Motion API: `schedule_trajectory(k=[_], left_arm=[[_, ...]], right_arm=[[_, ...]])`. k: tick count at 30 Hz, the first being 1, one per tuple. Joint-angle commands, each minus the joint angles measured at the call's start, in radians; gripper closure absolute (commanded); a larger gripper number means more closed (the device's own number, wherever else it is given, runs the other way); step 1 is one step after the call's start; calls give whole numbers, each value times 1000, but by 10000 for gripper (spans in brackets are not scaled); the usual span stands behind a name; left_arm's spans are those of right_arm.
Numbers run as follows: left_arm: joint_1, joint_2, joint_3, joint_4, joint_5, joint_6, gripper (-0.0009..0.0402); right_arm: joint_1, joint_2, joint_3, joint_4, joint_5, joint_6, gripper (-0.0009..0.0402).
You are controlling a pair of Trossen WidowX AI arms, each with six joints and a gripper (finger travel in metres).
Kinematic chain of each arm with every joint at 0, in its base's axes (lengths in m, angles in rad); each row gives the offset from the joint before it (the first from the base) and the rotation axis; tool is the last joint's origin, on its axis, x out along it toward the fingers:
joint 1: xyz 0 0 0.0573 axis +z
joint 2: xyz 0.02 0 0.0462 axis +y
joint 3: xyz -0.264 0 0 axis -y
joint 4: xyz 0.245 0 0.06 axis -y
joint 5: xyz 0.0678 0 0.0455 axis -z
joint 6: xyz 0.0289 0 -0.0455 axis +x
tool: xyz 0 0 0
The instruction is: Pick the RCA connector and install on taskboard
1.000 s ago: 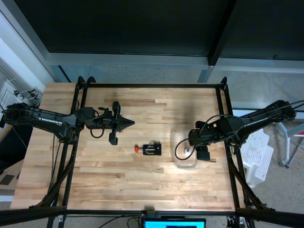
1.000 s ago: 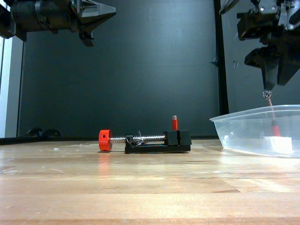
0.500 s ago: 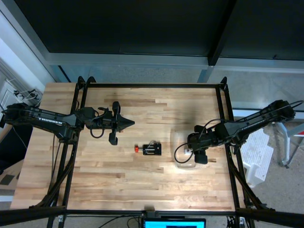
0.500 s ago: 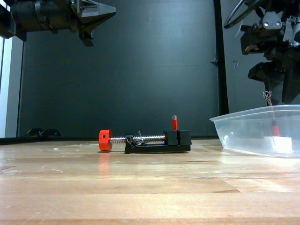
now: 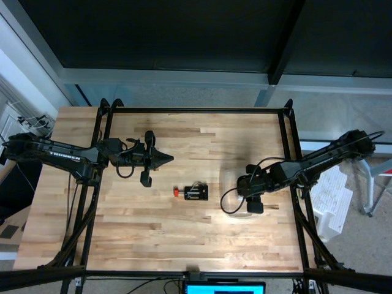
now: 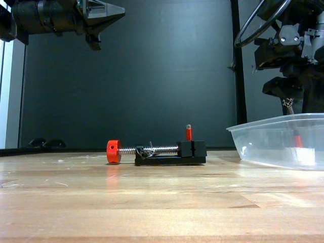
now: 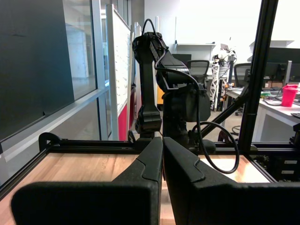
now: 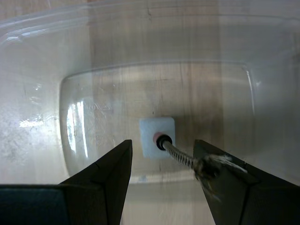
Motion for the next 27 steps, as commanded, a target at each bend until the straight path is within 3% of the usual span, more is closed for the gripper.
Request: schedule_trajectory(k=[1,27], left_arm=[[0,0,0,1,0,0,393],[0,0,0,1,0,0,393]], right_arm=[[0,17,0,10,1,-8,212],[-3,79,1,27,10,-41,213]])
